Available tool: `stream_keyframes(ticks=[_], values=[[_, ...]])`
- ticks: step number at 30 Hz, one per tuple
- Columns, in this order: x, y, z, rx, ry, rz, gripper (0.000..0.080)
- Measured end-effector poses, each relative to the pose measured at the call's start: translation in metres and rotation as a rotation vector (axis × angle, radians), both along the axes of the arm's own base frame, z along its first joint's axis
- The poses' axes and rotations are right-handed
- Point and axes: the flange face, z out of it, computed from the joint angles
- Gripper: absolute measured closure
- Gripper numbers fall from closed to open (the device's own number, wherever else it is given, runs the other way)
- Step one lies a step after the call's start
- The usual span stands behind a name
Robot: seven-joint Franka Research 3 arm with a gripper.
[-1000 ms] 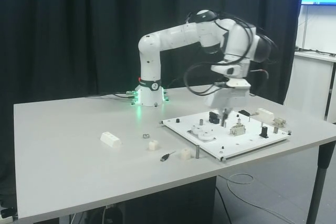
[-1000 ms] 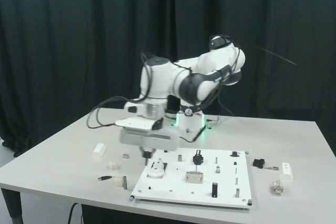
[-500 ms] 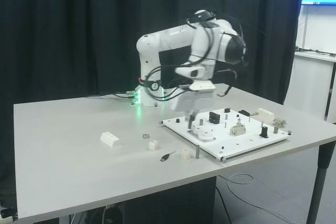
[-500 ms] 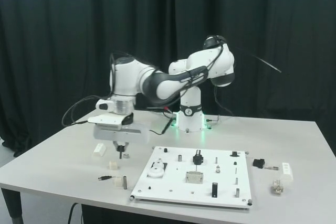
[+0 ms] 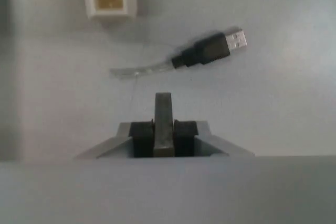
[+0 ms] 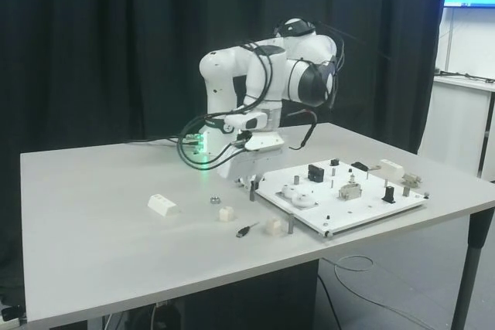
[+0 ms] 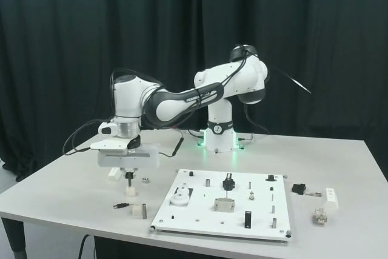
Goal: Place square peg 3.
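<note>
Transport is the step in hand, we judge — the gripper (image 7: 128, 176), jaws closed narrowly on square peg 3 (image 5: 163, 124), hangs above the table (image 7: 339, 162) at nine o'clock of the white board (image 7: 197, 211), so next we need a straight, upright descent onto its spot.

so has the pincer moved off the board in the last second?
Yes. The pincer was over the white board; it now hangs over bare table beyond the board's edge, near the USB plug, shut on a grey peg.
</note>
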Motion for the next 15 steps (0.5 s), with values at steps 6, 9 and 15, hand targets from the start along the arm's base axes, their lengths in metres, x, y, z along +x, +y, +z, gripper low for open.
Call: stream_keyframes(ticks=[6,9,15], values=[[-0.008,-0.011,-0.015,0.02,-0.001,0.009,0.0727],[-0.011,-0.015,-0.023,0.026,-0.002,0.008,0.0727],[-0.016,-0.022,-0.036,0.026,-0.004,0.01,0.0727]])
